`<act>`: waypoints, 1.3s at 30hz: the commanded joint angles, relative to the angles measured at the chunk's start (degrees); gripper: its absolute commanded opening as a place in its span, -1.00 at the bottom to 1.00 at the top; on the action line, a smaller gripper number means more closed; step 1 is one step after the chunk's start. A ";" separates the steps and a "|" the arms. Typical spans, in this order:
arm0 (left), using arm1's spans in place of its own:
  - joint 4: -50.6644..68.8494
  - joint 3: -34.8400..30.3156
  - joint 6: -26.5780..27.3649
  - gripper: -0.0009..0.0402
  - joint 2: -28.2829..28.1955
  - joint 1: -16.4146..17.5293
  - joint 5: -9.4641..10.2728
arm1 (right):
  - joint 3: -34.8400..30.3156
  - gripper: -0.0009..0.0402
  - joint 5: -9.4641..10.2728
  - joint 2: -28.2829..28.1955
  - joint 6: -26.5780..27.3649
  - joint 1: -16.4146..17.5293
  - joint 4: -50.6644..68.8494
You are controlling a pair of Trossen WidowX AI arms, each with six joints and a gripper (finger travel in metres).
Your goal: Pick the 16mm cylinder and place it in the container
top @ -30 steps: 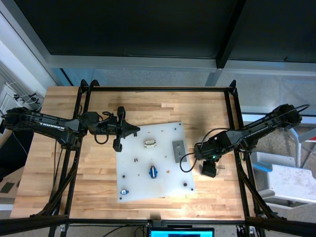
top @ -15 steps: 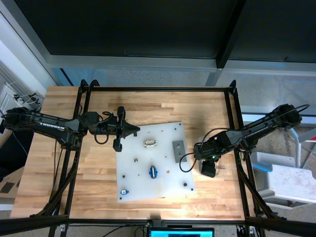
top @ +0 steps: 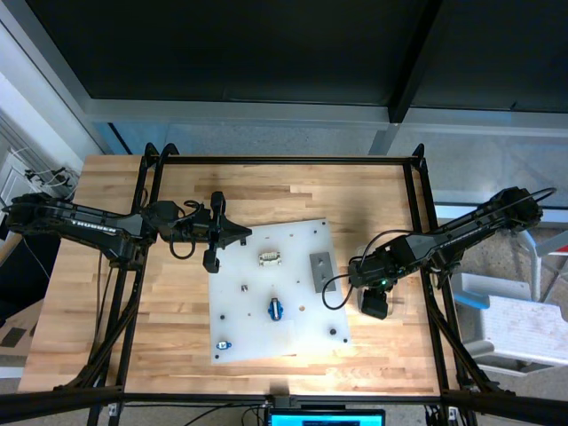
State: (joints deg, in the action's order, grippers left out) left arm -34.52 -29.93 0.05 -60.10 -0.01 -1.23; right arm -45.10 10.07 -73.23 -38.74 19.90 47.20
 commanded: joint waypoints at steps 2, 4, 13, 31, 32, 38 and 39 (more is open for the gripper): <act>0.00 -0.02 -0.02 -0.96 0.00 0.00 0.00 | -0.02 -0.32 -0.07 0.00 -0.04 0.02 -0.04; 0.00 -0.02 -0.02 -0.96 0.00 0.02 0.00 | -0.02 -0.32 0.04 0.00 -0.04 0.02 -0.04; 0.00 -0.02 0.00 -0.96 0.00 0.00 0.00 | -0.02 -0.32 0.02 0.00 -0.04 0.02 -0.44; 0.00 -0.02 -0.02 -0.96 0.00 0.02 0.00 | -0.02 -0.32 0.04 0.00 -0.02 0.00 -1.51; 0.00 -0.02 -0.02 -0.96 0.00 0.00 0.00 | -0.02 -0.32 0.04 0.00 -0.02 0.02 -1.51; 0.00 -0.02 -0.02 -0.96 0.00 0.02 0.00 | -0.02 -0.32 0.02 0.00 0.00 0.02 -1.55; 0.00 -0.02 -0.02 -0.96 0.00 0.00 0.00 | -0.02 -0.32 0.00 0.00 0.00 0.00 -1.62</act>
State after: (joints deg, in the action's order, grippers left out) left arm -34.50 -29.95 0.03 -60.10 -0.01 -1.23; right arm -45.10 10.11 -73.23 -38.76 19.90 45.67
